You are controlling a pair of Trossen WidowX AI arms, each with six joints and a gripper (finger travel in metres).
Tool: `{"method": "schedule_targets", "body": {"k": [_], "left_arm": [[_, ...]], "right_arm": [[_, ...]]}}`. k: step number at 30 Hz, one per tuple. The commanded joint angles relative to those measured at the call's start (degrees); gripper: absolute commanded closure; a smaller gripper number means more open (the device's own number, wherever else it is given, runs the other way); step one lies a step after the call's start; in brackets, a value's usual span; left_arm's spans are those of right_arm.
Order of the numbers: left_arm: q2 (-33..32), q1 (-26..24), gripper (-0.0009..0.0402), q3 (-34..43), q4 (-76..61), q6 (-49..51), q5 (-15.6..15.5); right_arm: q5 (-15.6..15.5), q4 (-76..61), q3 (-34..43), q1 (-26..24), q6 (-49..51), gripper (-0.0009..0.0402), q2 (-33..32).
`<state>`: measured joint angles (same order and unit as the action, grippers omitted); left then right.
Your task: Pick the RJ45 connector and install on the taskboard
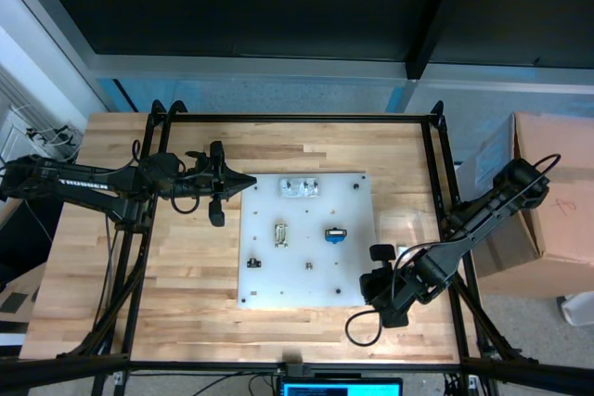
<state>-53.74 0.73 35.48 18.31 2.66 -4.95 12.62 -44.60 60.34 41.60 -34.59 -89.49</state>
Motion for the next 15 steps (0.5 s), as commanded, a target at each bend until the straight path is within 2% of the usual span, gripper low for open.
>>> {"method": "schedule_targets", "body": {"k": [1,15], "left_arm": [[0.0,0.0,0.0393,0.0,0.0,0.0,0.0],[0.0,0.0,0.0393,0.0,0.0,0.0,0.0]], "right_arm": [[-0.5,0.4,-1.4,0.0,-0.6,0.0393,-0.3],[-0.7,1.4,-2.2,-0.1,-0.8,0.0393,-0.2]]}}
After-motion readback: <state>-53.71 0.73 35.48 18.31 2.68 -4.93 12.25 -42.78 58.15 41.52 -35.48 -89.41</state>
